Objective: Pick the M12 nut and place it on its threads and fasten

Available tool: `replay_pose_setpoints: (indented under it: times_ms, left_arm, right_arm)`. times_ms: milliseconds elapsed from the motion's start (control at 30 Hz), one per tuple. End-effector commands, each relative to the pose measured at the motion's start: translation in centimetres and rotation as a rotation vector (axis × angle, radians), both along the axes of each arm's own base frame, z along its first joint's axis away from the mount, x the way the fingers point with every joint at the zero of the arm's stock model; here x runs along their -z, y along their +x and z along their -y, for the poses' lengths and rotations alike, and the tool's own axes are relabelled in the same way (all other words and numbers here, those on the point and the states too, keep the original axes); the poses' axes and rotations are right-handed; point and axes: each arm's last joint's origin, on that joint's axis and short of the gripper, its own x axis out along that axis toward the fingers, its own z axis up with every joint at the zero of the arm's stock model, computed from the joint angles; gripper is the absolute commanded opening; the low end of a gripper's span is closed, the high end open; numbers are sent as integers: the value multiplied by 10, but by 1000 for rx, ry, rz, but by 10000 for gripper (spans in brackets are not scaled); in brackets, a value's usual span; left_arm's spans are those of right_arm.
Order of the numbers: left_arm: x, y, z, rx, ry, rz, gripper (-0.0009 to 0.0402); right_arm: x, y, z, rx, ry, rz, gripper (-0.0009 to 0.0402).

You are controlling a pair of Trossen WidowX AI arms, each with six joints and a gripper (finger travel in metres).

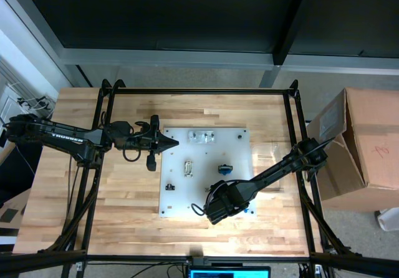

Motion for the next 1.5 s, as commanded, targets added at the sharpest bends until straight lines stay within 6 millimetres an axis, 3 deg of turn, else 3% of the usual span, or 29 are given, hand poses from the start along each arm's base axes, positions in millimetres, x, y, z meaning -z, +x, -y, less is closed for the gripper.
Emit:
replay_pose_setpoints:
  times_ms: [33, 233, 767, 1000, 1133, 1267, 1500]
  left_arm:
    - [0, 0, 0, 0, 0, 0, 0]
    - [0, 0, 0, 0, 0, 0, 0]
    - [0, 0, 0, 0, 0, 0, 0]
    - [0, 0, 0, 0, 0, 0, 0]
    - [0, 0, 0, 0, 0, 0, 0]
    - [0, 0, 0, 0, 0, 0, 0]
    - [0, 0, 0, 0, 0, 0, 0]
  right_arm:
    - [0, -1, 0, -1, -1, -10, 16]
    - [-3, -2, 1, -20, 4, -7, 33]
    - [-12, -4, 1, -14, 40, 5, 178]
    - [-24, -6, 1, -43, 75, 22, 217]
    - [-36, -10, 3, -156, 76, 56, 215]
    - [-45, -15, 6, -507, 38, 67, 195]
    - [-51, -22, 9, -954, -11, 47, 105]
